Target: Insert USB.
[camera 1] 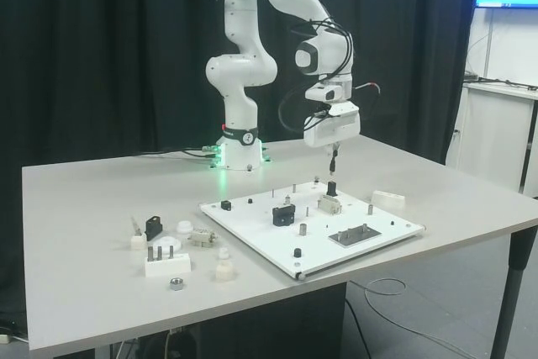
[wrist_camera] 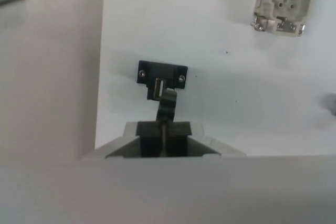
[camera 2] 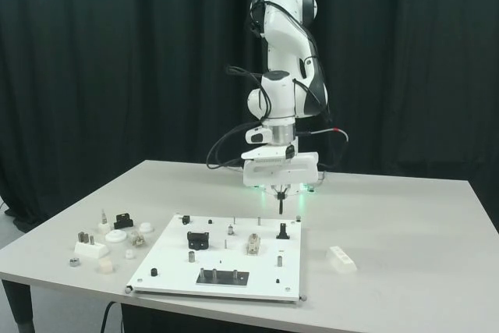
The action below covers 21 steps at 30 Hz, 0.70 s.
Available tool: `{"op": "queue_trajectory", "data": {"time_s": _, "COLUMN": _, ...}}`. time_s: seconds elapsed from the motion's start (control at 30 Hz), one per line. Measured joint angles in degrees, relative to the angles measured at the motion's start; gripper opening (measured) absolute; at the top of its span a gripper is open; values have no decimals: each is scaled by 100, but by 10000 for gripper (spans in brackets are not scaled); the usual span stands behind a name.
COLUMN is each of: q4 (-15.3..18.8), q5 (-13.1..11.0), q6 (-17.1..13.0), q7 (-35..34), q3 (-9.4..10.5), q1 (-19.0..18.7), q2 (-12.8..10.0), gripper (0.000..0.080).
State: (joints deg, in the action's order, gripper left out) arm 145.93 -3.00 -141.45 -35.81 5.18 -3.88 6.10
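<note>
USB plug point(wrist_camera: 167, 104), black with a pale metal tip, is clamped between the gripper's point(wrist_camera: 164, 139) two fingers, and a thin stem runs from it up into the gap between them. In the wrist view the metal tip lies just over the black USB socket point(wrist_camera: 162, 73), a small bracket screwed to the white board point(wrist_camera: 220, 98); whether the tip has entered the slot or only touches its mouth cannot be told. From that socket, a grey multi-pin connector point(wrist_camera: 284, 3) sits toward two o'clock in that view, well apart.

Taking the first room view from near to far, the grey table point(camera 1: 76, 208) carries loose parts at its front: a small nut point(camera 1: 176, 283), a white block with pegs point(camera 1: 166, 260), a white cylinder point(camera 1: 222, 266) and a black clip point(camera 1: 154, 227). Behind these lies the white board point(camera 1: 378, 245), with a grey plate point(camera 1: 359, 235) near its front edge, a black block point(camera 1: 283, 215) toward its middle and the socket point(camera 1: 331, 186) toward its far side. A white piece point(camera 1: 388, 198) rests on the table at three o'clock of the socket, off the board. The gripper point(camera 1: 333, 155) hangs straight above the socket, pointing down. Farthest back stands the white arm point(camera 1: 244, 73), its base point(camera 1: 239, 150) ringed with green light, before a black curtain point(camera 1: 101, 48).
</note>
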Motion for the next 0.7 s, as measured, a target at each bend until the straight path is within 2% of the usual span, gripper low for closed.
{"op": "queue_trajectory", "data": {"time_s": 0.7, "q4": 22, "q5": 46, "q6": -55, "q7": -7, "q3": 100, "q1": 0, "q2": -140, "gripper": 23}}
